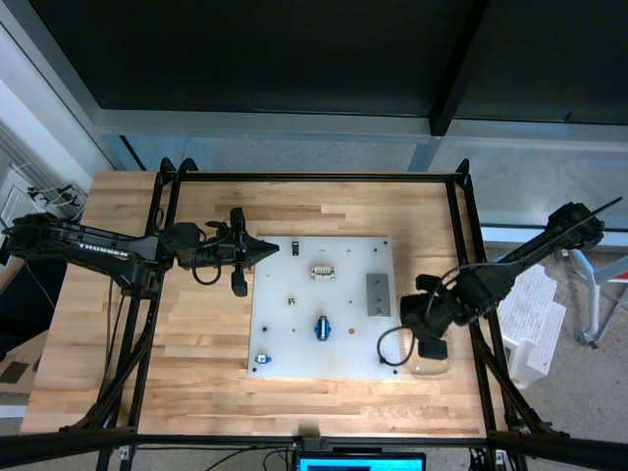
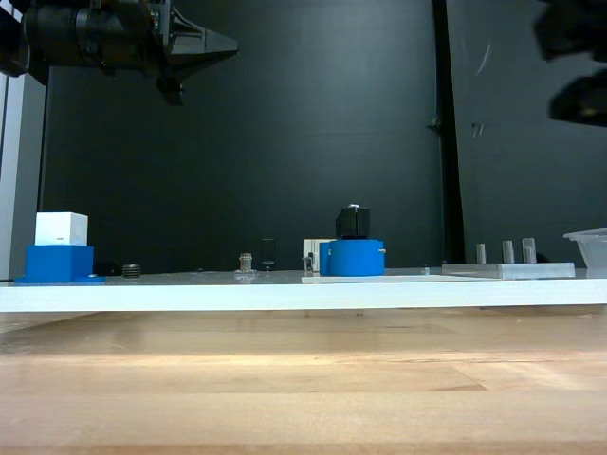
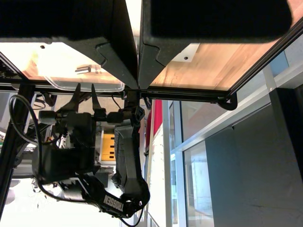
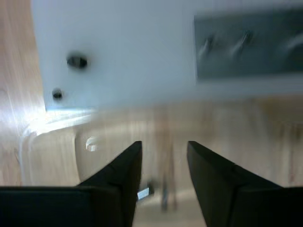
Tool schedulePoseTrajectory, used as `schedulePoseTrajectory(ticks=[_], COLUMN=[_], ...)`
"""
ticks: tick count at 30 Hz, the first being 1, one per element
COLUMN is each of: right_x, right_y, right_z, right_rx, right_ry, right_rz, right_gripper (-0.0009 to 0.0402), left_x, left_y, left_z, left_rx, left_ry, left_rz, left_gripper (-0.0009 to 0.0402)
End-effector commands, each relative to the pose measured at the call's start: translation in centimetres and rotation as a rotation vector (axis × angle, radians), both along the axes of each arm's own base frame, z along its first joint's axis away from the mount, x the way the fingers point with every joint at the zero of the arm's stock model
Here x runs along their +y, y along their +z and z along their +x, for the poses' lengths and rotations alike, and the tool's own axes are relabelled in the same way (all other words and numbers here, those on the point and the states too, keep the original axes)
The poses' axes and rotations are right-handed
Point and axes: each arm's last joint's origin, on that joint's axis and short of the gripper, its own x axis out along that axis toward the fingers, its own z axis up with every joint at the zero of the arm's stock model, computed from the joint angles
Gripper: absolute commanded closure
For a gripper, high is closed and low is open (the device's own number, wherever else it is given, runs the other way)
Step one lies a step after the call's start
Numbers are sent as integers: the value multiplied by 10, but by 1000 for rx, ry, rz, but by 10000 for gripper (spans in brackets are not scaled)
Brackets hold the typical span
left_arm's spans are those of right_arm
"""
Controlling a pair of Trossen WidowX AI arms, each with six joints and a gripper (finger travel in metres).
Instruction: Remove the 16mm cylinder and place in the container
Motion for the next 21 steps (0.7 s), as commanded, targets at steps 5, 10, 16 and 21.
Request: schedulePoseTrajectory(ticks=[5,10,16,21], right_x=[-20,-32,-47,-60], right_y=[18,23,33,42], right_z=[30,44,61,72], right_rx=[-195,-313,-480,-602], right_ry=[12,-1,-25,-31], right_rz=[19,16,-39,-72], right_gripper=[383,386,392,394], left_x=[0,0,0,0], left_y=[0,0,0,0], left_z=[0,0,0,0], left_rx=[0,0,0,0], left_ry=[0,0,0,0], left_rz=[0,0,0,0], left_gripper=[393,393,393,393])
